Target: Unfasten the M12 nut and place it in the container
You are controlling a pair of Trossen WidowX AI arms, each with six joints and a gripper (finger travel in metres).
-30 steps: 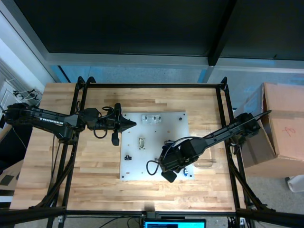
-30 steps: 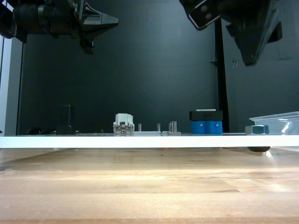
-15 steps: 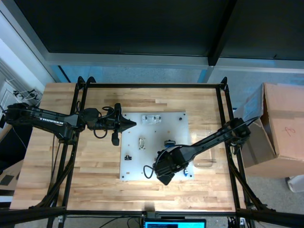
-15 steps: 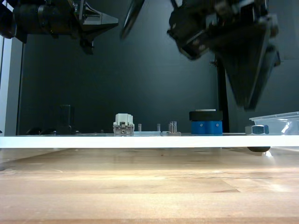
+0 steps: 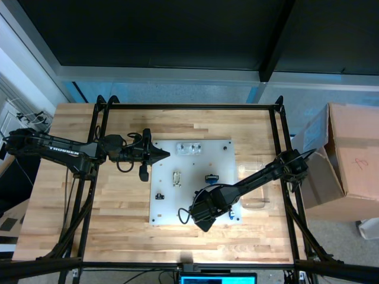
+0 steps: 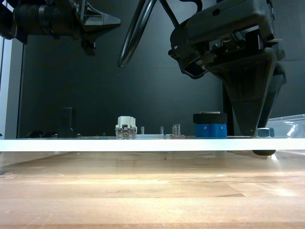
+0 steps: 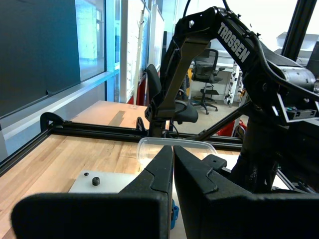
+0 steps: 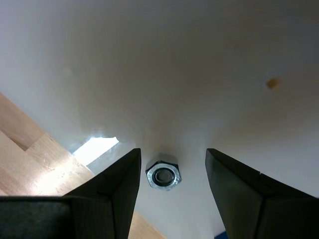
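nut (image 8: 163, 174): shiny metal | board (image 5: 169, 207): matt white | table (image 5: 118, 236): pale wood | tray (image 7: 154, 148): clear plastic

White capital letters spelling TROSSEN run along the upper link of the black right arm (image 7: 234, 42), as the left wrist view shows it. Seen from above, a line of the same white lettering runs along the left arm (image 5: 59, 151), and it appears to be the same brand name. A red handwritten mark sits on the side of the cardboard box (image 5: 353, 163) beside the bench (image 5: 71, 124); it cannot be read.
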